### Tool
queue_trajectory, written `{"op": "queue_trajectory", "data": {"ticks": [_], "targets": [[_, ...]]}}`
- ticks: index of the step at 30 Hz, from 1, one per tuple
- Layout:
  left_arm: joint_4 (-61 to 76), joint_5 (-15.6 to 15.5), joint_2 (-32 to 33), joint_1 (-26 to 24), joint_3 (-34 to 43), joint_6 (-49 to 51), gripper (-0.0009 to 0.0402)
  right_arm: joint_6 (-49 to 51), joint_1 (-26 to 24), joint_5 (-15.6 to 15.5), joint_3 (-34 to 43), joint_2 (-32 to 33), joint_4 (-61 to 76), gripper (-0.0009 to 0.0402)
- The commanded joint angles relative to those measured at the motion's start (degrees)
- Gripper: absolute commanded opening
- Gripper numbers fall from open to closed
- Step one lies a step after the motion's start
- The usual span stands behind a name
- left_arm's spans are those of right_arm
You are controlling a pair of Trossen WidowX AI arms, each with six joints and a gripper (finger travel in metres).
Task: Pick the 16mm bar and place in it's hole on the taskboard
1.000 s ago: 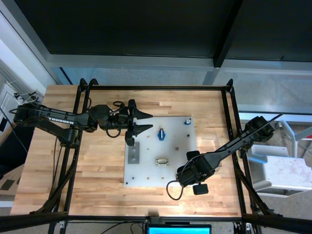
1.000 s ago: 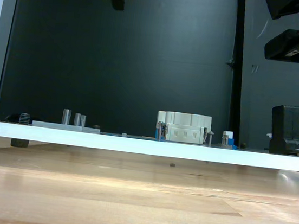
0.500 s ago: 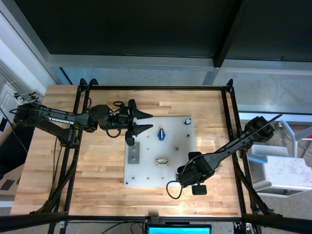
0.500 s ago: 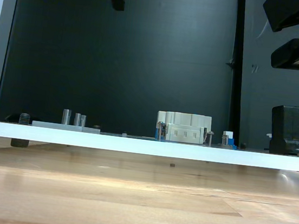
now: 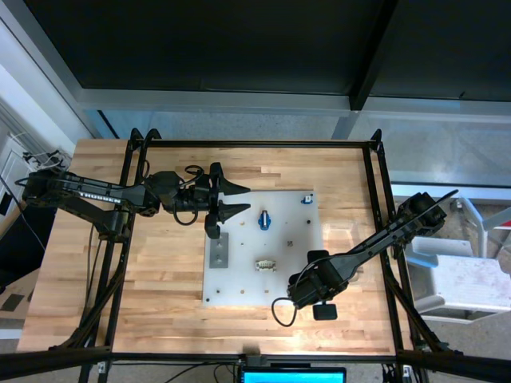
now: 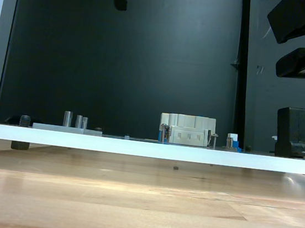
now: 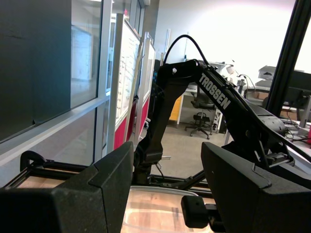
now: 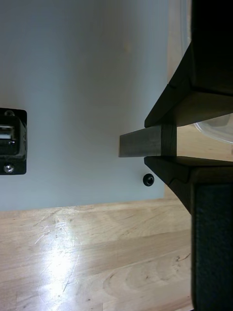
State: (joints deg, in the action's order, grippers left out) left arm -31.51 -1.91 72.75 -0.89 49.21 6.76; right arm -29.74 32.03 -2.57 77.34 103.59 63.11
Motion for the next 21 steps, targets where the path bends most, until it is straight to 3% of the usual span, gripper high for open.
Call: {"op": "queue_trajectory", "data": {"ticks": [1,21], "targets": [[0.02,0.0,0.0,0.02,0.02,-0.02,0.0191,0.07,-0.07,0.07,-0.07,0.02,-0.02,0.0004],[0.0,0.0,0.0,0.02,0.02,-0.02,0.0191,0.15,-0.24,0.07,-0.13,1.95,-2.16,0.0004]]}}
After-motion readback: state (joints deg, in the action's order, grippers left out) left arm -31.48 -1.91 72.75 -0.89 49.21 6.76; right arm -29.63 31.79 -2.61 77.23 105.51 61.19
